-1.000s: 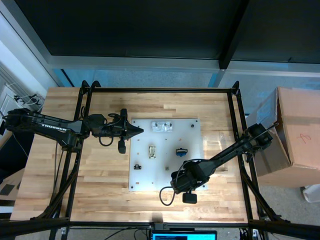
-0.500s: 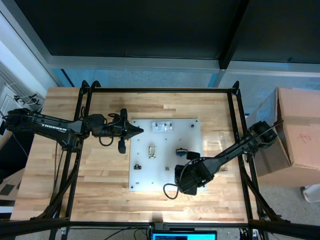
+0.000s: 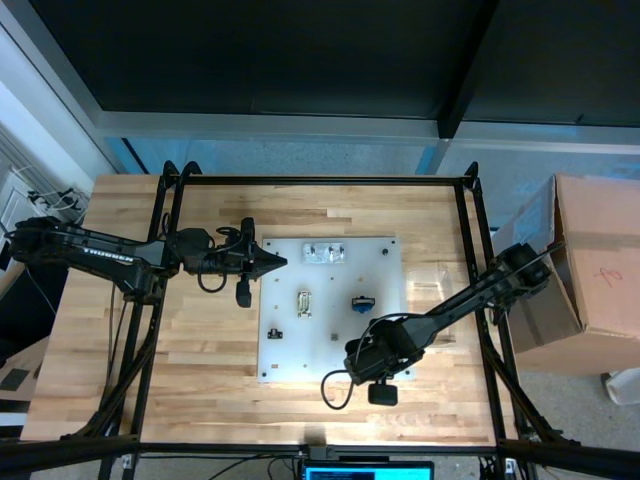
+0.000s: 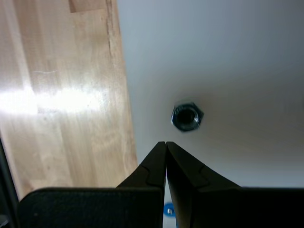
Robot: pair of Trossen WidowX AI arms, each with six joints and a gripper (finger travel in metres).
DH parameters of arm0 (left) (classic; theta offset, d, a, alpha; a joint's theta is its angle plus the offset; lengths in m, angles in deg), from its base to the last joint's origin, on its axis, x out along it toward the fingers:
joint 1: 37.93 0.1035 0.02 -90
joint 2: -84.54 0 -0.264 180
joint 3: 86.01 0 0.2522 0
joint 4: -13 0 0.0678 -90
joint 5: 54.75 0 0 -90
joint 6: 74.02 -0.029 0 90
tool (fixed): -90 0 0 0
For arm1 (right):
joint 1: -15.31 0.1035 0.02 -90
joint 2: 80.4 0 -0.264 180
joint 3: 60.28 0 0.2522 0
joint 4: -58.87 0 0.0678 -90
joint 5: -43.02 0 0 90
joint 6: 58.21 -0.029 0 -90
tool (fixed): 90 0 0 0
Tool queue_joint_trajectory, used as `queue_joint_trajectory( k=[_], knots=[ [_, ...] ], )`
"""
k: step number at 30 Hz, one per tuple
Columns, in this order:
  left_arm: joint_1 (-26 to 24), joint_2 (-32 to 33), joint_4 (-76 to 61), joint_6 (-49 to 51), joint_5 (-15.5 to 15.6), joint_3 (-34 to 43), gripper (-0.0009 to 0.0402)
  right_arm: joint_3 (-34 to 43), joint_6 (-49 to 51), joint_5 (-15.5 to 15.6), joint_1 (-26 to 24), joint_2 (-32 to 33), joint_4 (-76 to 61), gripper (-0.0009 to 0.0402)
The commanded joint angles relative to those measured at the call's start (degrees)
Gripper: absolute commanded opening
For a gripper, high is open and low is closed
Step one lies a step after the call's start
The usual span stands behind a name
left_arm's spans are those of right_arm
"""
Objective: Unfasten the M12 nut and place it in the container
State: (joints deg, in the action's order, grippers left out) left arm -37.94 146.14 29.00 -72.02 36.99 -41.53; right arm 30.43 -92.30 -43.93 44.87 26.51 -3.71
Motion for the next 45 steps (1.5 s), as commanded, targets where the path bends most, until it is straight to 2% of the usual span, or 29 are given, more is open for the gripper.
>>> queue_joint_trajectory(
  k=[1, 20, 22, 26, 28, 32, 34, 36, 41, 42, 45],
  knots=[
    [0.0, 0.0, 0.1, 0.0, 0.0, 0.0, 0.0, 0.0, 0.1, 0.0, 0.1, 0.6, 0.8, 0.0],
    [0.0, 0.0, 0.1, 0.0, 0.0, 0.0, 0.0, -2.0, 0.2, -1.2, 0.0, 0.6, 3.3, 0.0],
    [0.0, 0.0, 0.1, 0.0, 0.0, 0.0, 0.0, -2.0, 0.2, -3.7, 0.0, 0.5, 2.8, 0.0],
    [0.0, 0.0, 0.1, 0.0, 0.0, 0.0, 0.0, -1.1, -2.6, -14.4, 0.0, -0.4, -2.8, 0.0],
    [0.0, 0.0, 0.1, 0.0, 0.0, 0.0, 0.0, -0.2, -3.0, -16.6, 0.0, -0.8, -5.1, 0.0],
    [0.0, 0.0, 0.1, 0.0, 0.0, 0.0, 0.0, 0.6, -3.0, -16.2, -0.1, -1.2, -6.2, 0.0],
    [0.0, 0.0, 0.1, 0.0, 0.0, 0.0, 0.0, 0.7, -3.0, -14.4, -0.1, -1.3, -6.2, 0.0],
    [0.0, 0.0, 0.1, 0.0, 0.0, 0.0, 0.0, 0.9, -2.7, -11.5, -0.1, -1.3, -6.1, 0.0],
    [0.0, 0.0, 0.1, 0.0, 0.0, 0.0, 0.0, 1.1, -1.5, -1.1, -0.1, -1.3, -3.9, 0.0],
    [0.0, 0.0, 0.1, 0.0, 0.0, 0.0, 0.0, 1.1, -1.5, 0.0, -0.1, -1.3, -3.0, 0.0],
    [0.0, 0.0, 0.0, 0.0, 0.0, 0.0, 0.0, 1.1, -1.5, 0.1, -0.1, -1.1, -0.7, 0.0]
  ],
)
